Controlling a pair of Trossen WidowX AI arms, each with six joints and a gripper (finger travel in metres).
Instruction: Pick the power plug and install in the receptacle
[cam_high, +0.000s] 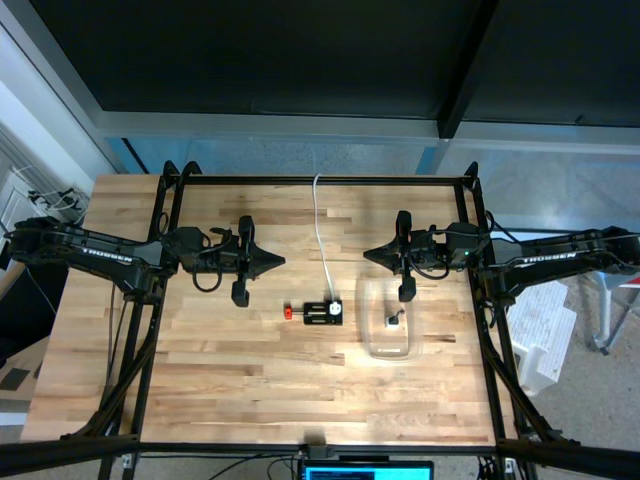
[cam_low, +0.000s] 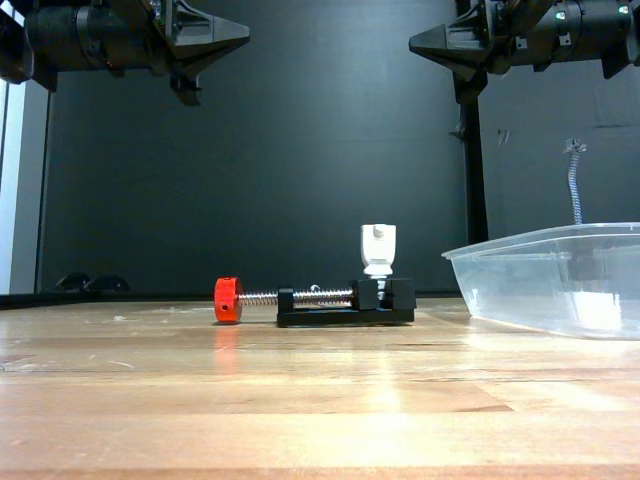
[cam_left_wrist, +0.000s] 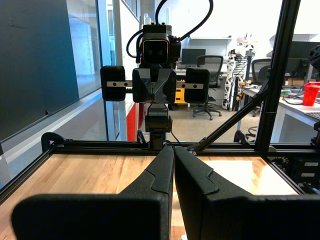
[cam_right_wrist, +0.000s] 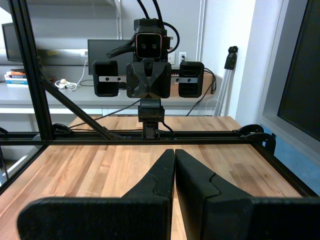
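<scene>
The power plug (cam_high: 393, 321), a tiny dark piece, lies inside the clear plastic tray (cam_high: 372, 345) right of centre. The receptacle (cam_high: 336, 310) shows a white face on a black clamp block (cam_low: 345, 301) with a red knob (cam_low: 227, 300); a white cable (cam_high: 322, 230) runs from it toward the far edge. My left gripper (cam_high: 280, 262) hovers high, left of the clamp, fingers shut and empty. My right gripper (cam_high: 368, 256) hovers high beyond the tray, also shut and empty. Each wrist view shows its own closed fingers (cam_left_wrist: 165, 165) (cam_right_wrist: 165, 167) and the opposite arm.
The black frame rail (cam_high: 320, 180) borders the wooden table at the far side. In the low view the tray wall (cam_low: 520, 285) stands right of the clamp, with a thin grey stub (cam_low: 575, 190) rising above its rim.
</scene>
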